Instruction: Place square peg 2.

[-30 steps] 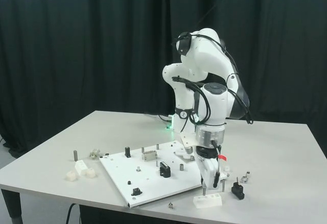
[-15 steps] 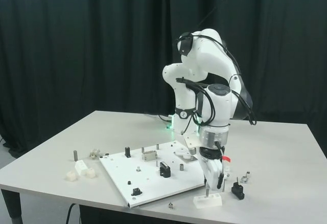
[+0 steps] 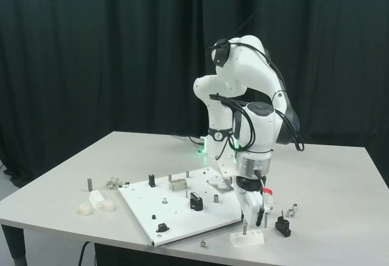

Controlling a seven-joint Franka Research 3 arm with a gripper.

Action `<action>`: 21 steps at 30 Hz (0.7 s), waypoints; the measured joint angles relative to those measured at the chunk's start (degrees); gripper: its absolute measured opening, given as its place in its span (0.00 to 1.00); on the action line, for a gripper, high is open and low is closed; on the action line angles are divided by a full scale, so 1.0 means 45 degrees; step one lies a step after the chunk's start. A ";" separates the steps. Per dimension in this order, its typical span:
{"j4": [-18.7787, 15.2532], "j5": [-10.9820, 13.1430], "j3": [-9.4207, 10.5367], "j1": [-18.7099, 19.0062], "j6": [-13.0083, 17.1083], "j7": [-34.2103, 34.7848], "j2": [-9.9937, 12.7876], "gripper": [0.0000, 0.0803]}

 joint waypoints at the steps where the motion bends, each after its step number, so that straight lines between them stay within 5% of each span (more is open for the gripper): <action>1: 0.0000 0.0005 0.0000 0.0010 0.0005 0.0010 0.0010 0.08; 20: 0.0037 -0.0041 -0.0055 0.0186 0.0187 0.0019 0.0237 0.08; 21: 0.0065 -0.0044 -0.0080 0.0200 0.0179 0.0018 0.0237 0.30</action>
